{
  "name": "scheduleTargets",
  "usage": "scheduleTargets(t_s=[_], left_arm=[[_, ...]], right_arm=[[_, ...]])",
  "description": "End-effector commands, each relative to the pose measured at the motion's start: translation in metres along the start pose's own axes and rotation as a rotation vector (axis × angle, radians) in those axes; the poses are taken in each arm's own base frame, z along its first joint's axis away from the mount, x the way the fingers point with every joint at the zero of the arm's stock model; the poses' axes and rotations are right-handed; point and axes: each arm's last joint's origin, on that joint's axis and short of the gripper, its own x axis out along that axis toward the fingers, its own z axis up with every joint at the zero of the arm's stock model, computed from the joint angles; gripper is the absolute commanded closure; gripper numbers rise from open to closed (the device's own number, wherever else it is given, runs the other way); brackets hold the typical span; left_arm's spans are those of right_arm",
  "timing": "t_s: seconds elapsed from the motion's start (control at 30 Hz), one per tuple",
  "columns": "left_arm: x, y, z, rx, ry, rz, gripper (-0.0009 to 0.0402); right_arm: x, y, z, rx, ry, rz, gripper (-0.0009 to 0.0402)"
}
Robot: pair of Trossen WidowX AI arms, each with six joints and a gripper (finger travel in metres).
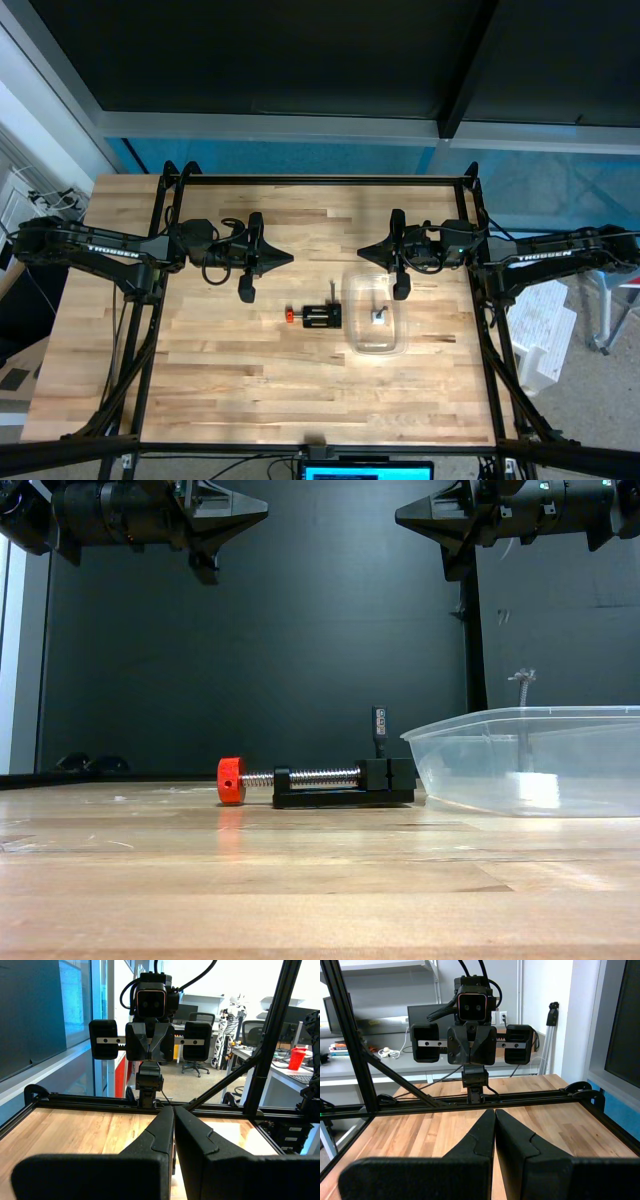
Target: Pick the usb-c connector and install on the hub
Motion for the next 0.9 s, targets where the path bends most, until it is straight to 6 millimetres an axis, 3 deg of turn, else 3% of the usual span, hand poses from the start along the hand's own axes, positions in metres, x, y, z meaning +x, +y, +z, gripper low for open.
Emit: scheduleTargets(t_s=[0.03,0.47,0.9], left_arm=[[0.000,0.000,0.000,0.000,0.000,0.000,0.0393],[0.000,0.000,0.000,0.000,0.000,0.000,0.0393],[0.000,0.000,0.000,0.000,0.000,0.000,0.0393]], right_arm=[[0.000,0.000,0.000,0.000,0.000,0.000,0.0393],[-0.002,0.001,0.001,0.030,0.018,0.019,0.0393],[-0.011,0.006,0.014,0.017,0.436,0.006,0.0393]])
